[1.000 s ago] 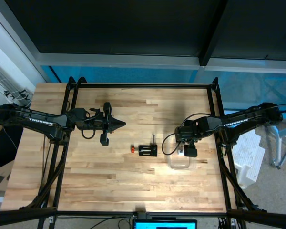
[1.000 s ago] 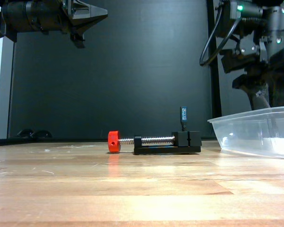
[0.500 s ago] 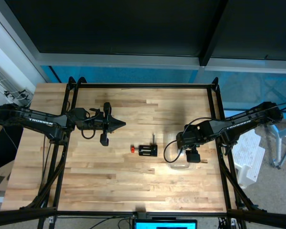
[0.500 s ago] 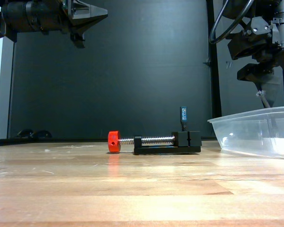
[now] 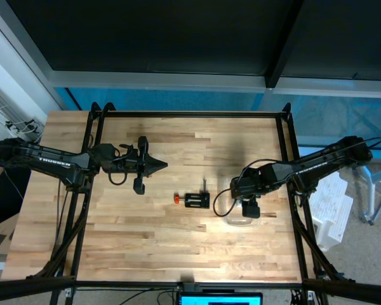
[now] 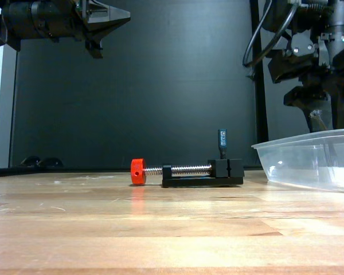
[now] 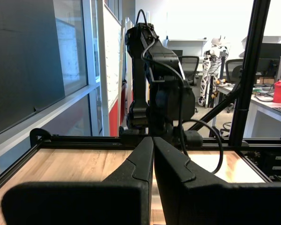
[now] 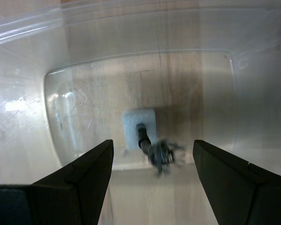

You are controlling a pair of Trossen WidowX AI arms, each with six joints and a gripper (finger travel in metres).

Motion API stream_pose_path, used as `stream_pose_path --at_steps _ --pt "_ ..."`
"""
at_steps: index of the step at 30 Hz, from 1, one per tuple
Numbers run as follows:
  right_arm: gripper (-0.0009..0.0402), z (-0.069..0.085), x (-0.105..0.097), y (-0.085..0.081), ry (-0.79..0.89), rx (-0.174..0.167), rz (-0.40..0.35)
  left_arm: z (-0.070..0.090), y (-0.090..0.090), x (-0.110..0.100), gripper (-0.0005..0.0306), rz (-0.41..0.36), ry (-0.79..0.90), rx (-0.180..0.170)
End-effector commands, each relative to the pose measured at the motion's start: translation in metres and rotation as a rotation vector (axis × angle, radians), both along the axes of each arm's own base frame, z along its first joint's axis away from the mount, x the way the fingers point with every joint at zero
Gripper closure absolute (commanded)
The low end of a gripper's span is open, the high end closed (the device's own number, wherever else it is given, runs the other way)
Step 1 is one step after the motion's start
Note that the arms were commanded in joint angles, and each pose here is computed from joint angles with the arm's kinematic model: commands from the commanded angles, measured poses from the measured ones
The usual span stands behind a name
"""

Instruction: Pick the usb-c connector and install on the hub

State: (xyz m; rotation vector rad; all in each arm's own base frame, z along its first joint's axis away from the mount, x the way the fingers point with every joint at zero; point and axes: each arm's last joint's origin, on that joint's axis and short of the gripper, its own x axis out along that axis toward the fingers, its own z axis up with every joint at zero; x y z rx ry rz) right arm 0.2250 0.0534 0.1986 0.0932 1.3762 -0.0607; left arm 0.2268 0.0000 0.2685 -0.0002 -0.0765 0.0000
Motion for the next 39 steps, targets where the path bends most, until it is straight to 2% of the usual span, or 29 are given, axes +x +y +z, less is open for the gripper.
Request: stream_pose_path --at_steps 1,15,22,28,39 --pt "0.0156 -0.007 -0.001 0.001 -0.007 0.002 0.005 0.000 0.000 0.000 0.0300 0.000 0.000 0.000" --pt "0.0161 -0.017 -0.004 0.005 -0.027 0.013 -0.018 0.000 0.000 0.000 0.0300 0.000 0.000 0.000" --pt "0.0188 -0.020 -0.005 0.006 -0.031 0.016 -0.021 0.000 0.000 0.000 0.0300 0.000 0.000 0.000" --pt "0.0215 -0.020 -0.005 0.007 -0.036 0.001 -0.021 0.000 0.000 0.000 0.0300 0.000 0.000 0.000" --pt "0.0273 -0.019 -0.004 0.007 -0.039 0.010 -0.041 0.000 0.000 0.000 0.0300 0.000 0.000 0.000"
